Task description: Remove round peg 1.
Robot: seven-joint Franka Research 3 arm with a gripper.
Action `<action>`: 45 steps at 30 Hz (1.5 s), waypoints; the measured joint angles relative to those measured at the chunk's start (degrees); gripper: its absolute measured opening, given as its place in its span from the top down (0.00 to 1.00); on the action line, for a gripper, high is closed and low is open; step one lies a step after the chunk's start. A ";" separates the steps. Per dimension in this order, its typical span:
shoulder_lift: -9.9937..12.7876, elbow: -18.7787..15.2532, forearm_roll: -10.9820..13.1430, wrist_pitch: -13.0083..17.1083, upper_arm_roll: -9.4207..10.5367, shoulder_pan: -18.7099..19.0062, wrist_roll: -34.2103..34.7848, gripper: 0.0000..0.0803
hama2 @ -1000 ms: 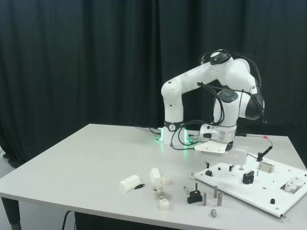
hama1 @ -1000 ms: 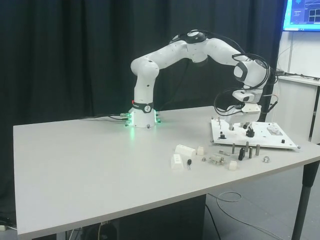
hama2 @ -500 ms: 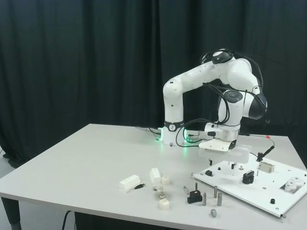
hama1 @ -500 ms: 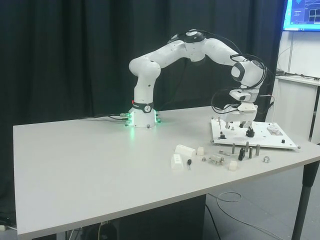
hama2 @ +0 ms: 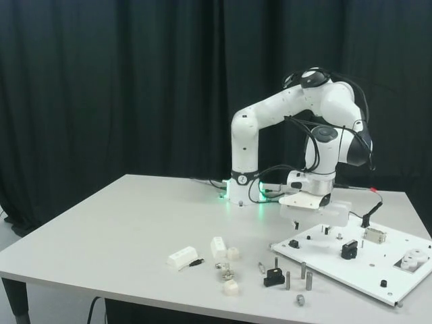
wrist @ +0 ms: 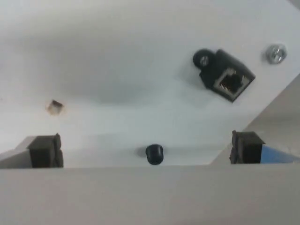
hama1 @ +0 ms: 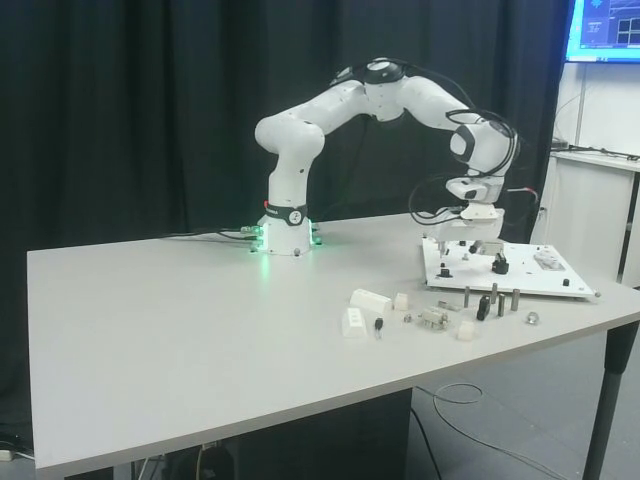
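While the white arm [hama1: 340,100] reaches out from its green-lit base [hama1: 285,238] near the bench's [hama1: 180,310] far edge, its gripper [wrist: 146,152] hangs low over the white rectangular assembly board [hama2: 378,270] that lies at the bench's corner. From the wrist camera the two black fingertips [wrist: 45,151] stand wide apart and hold nothing — between them, on the board's white surface, sits a small black round peg [wrist: 154,154], upright and untouched by either finger. On the same board, well off to one side of the peg, a black network-socket block [wrist: 225,75] is fixed with a grey screw head [wrist: 276,52] near it, and a small square hole [wrist: 55,106] shows in the board on the other side. From the second room camera the gripper [hama2: 312,210] is above the board's corner nearest the arm's base, just over a short black peg [hama2: 293,244] there; farther along the board stand a black block [hama2: 349,250] and a white ring-shaped part [hama2: 413,259]. Loose pieces lie on the bench before the board's front edge — two white rectangular blocks [hama1: 362,308], a small white cube [hama1: 466,331], a black clamp-like piece [hama2: 274,275] and several upright grey pins [hama2: 305,275].
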 joint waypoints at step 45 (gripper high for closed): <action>-0.03 -15.56 10.81 11.42 -1.88 18.96 4.36 0.00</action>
